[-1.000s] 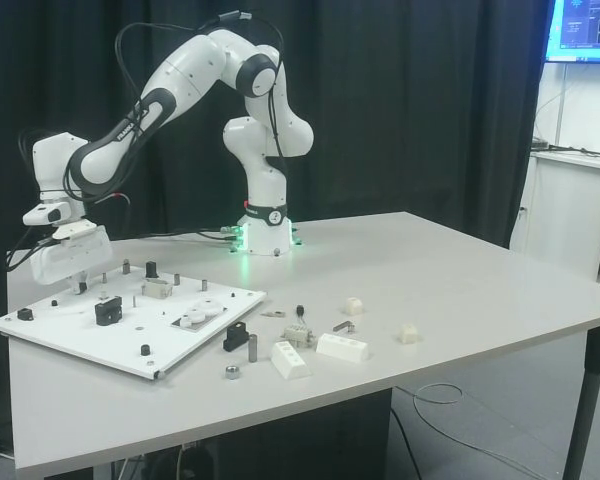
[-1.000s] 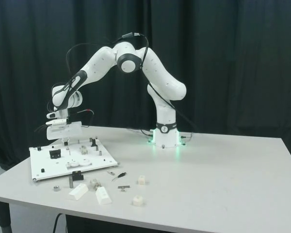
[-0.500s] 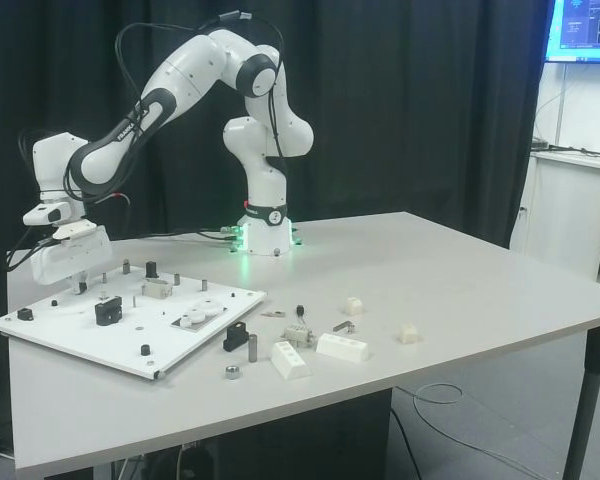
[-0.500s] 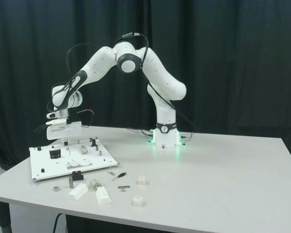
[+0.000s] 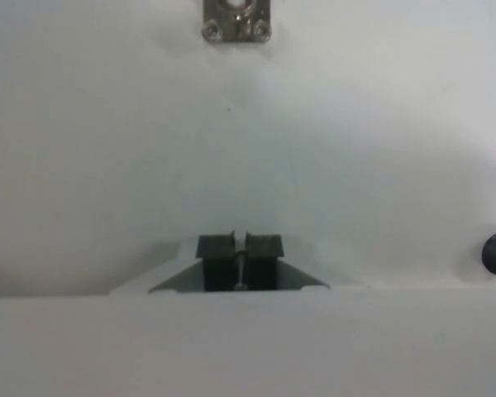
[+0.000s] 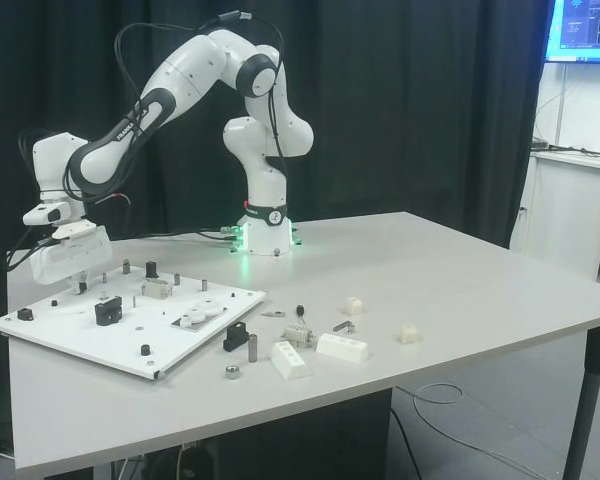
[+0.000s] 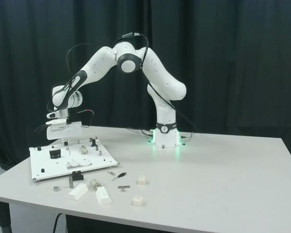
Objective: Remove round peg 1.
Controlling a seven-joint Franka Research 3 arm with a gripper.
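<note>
On white board (image 6: 130, 325), small pegs (image 6: 126, 267).

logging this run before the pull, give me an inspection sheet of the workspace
surface: grey table, with a white board lying at the end away from the screen.
job's things: a thin peg stands between the black fingertips in the wrist view; more pegs and black blocks stand on the board.
clutter: white blocks and small metal parts lie loose on the table beside the board.
grippers: gripper is low over the board's far corner, fingers nearly together around the thin peg; contact cannot be confirmed.
cables: black cables run along the arm; one cable lies on the floor.
surroundings: black curtain, green light at the arm base, a screen at one side.
</note>
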